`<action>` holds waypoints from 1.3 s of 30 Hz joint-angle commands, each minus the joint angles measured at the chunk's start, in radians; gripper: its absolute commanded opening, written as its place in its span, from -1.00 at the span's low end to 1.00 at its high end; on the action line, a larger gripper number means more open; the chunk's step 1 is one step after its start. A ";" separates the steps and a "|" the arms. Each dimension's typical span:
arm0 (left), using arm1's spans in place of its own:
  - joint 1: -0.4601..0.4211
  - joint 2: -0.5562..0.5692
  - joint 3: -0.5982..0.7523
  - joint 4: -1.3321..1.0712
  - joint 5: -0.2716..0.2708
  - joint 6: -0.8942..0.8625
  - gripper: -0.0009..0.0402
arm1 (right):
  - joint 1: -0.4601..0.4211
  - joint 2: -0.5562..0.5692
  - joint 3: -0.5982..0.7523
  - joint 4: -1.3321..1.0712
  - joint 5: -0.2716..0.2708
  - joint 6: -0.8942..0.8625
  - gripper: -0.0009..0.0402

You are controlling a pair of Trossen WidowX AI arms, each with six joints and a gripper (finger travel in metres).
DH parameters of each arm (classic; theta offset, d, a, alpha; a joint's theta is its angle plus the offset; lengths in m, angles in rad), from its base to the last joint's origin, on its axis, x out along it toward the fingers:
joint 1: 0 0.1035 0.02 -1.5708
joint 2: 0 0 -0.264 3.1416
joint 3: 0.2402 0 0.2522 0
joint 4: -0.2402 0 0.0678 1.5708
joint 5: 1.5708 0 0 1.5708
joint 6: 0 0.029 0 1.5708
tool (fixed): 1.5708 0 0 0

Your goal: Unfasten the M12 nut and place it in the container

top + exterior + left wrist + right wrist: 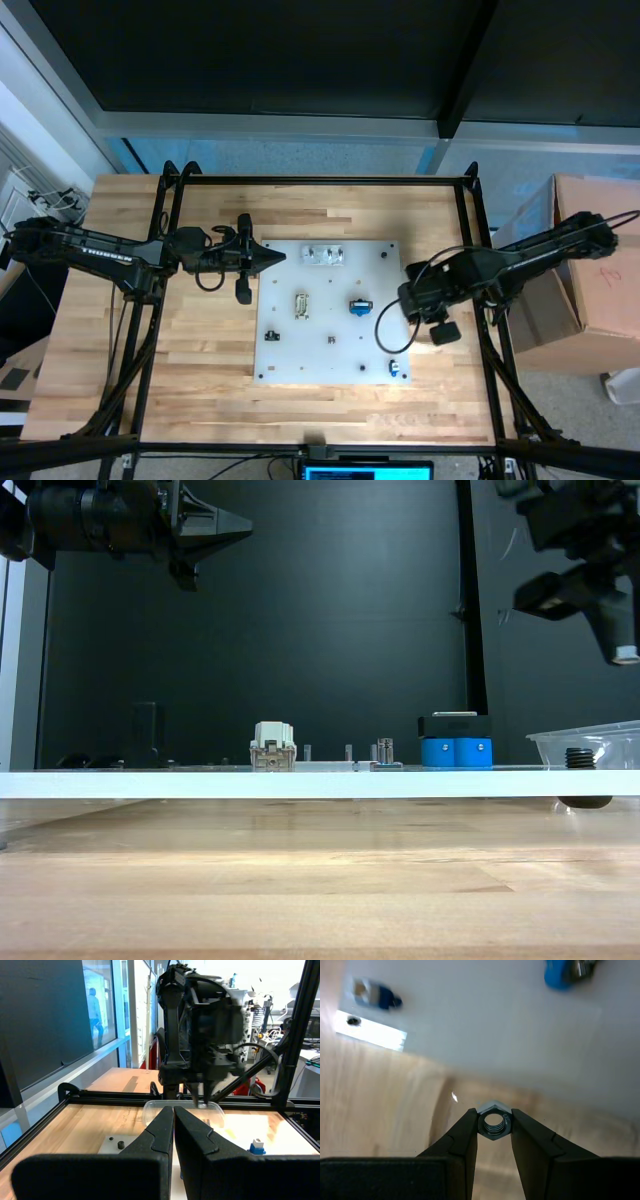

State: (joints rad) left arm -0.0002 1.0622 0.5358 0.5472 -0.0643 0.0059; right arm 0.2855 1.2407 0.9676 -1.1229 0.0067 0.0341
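Nut: the small silver hexagonal M12 nut [493,1126] is held off the board, pinched flat-to-flat between the two black fingertips, with its threaded hole facing the right wrist camera.
Nut's height: in the low view it hangs in the air, well above the tray's rim and apart from it.
Stud: the short black ribbed stud [580,758] stands bare with its ribs showing. The nut is clear of this seat.
Right gripper: the right gripper [493,1116] is clamped on the nut and points downward beside the board's right edge. The left wrist view shows its tips over the tray.
Container: the clear plastic tray [600,742] sits beside the board's right edge. The views do not show anything lying in it.
Left gripper: the left gripper [173,1121] has its fingers pressed together on nothing. It hovers high over the board's far left edge, pointing inward.
Board: the white rectangular task board [320,330] lies on the pale wooden table [150,340].
Other parts: a blue block [455,750] stands on the board.
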 commanded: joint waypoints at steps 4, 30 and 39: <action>0.000 0.000 0.000 0.000 0.000 0.000 -0.96 | -0.037 -0.093 -0.088 -0.035 0.001 0.079 -0.92; 0.000 0.000 0.000 0.000 0.000 0.000 -0.96 | -0.037 0.037 -0.319 0.247 0.002 0.352 -0.35; 0.000 0.000 0.000 0.000 0.000 0.000 -0.96 | -0.036 0.023 -0.304 0.233 0.002 0.351 0.26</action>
State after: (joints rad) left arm -0.0002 1.0618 0.5358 0.5472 -0.0647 0.0059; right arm 0.2485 1.2678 0.6540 -0.8818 0.0074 0.3870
